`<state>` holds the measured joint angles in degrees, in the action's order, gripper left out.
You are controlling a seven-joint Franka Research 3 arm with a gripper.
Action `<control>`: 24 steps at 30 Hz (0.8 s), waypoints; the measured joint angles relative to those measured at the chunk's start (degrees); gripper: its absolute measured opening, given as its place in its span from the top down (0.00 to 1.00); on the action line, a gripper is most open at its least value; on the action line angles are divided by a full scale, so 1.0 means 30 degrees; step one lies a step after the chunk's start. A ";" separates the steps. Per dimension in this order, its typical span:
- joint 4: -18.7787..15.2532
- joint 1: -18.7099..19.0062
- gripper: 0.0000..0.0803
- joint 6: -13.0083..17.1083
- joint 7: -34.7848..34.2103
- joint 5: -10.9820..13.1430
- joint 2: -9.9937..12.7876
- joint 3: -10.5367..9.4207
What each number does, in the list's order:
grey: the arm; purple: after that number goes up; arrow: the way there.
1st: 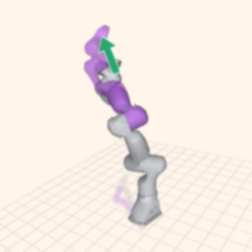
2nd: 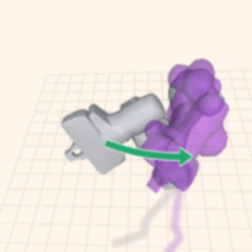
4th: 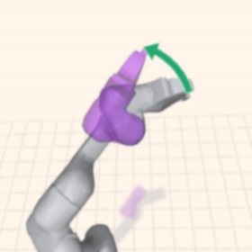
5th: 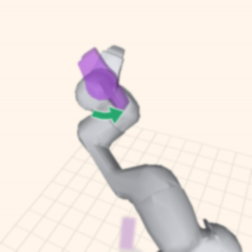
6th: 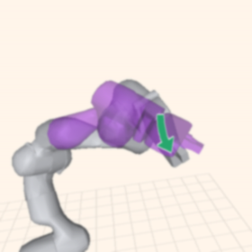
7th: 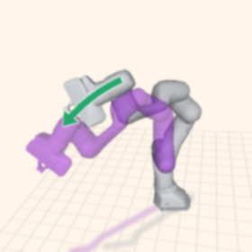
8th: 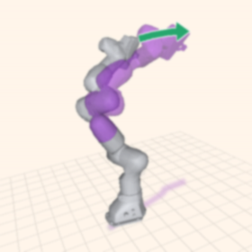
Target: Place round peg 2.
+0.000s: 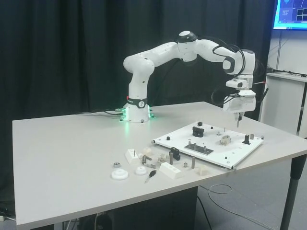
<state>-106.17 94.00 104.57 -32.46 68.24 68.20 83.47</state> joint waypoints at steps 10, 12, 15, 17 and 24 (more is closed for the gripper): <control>-0.0671 -0.0770 0.92 0.0475 0.0614 -0.0882 -0.0002 0.0383; -0.0889 -0.0933 0.92 0.0548 0.1084 -0.0887 -0.0002 0.0491; -0.1280 -0.1169 0.92 0.0637 0.1697 -0.0887 -0.0003 0.0659; -0.1551 -0.1322 0.92 0.0720 0.2071 -0.0887 -0.0003 0.0773; -0.2487 -0.1916 0.92 0.1165 0.3738 -0.0886 -0.0005 0.1145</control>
<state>-113.63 88.25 108.06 -21.24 65.58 68.18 86.90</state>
